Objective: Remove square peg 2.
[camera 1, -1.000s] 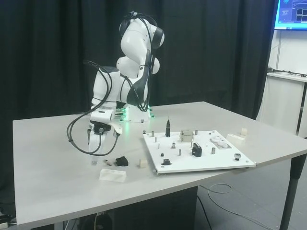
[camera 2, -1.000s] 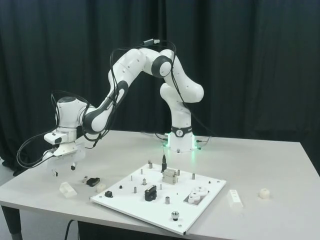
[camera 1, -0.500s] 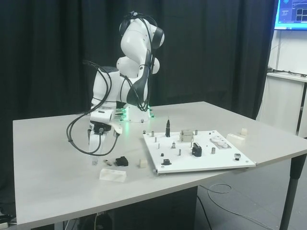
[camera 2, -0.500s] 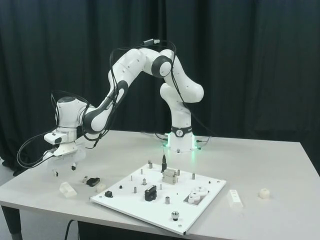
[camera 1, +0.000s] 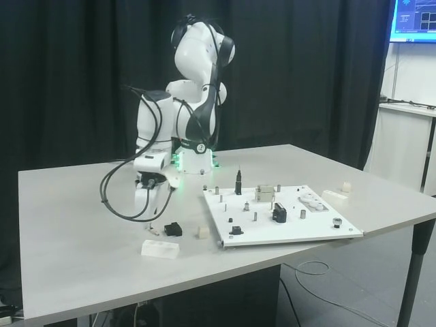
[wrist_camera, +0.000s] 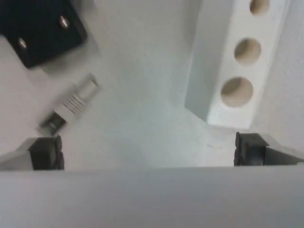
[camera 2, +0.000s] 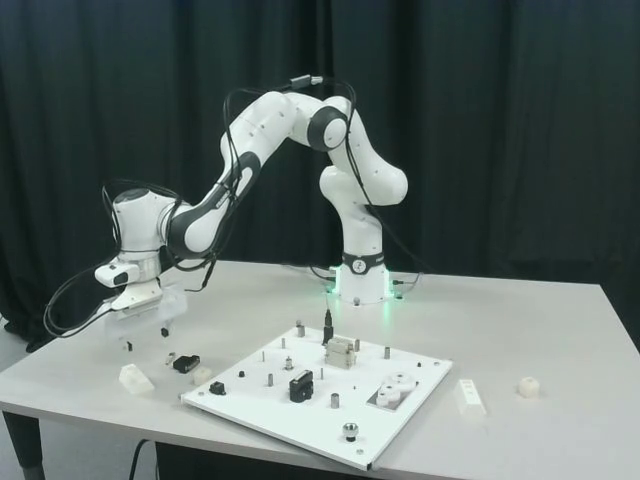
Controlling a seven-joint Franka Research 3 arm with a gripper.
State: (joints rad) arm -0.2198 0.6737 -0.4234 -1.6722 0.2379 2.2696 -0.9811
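Note:
My gripper (wrist_camera: 147,151) (camera 1: 155,212) (camera 2: 146,338) hangs open just above the table, left of the white board (camera 1: 306,231) (camera 2: 300,412). Nothing is between its fingertips (wrist_camera: 45,152). Below it, the wrist view shows a small grey peg-like piece (wrist_camera: 71,102) (camera 1: 154,231) lying flat. Beside that piece are a black part (wrist_camera: 40,28) (camera 1: 173,229) (camera 2: 185,363) and a white block with round holes (wrist_camera: 237,61) (camera 1: 161,248) (camera 2: 135,378). Several pegs and fixtures stand on the board; I cannot tell which is square peg 2.
A small white cube (camera 1: 202,231) (camera 2: 203,373) lies between the black part and the board. Two white pieces (camera 2: 469,395) (camera 2: 527,387) lie on the table beyond the board's other side. The arm's base (camera 2: 360,280) glows green at the back.
The arm has swung the gripper sideways toward the loose parts and the board, and its elbow has risen a little. The gripper stays open and empty.

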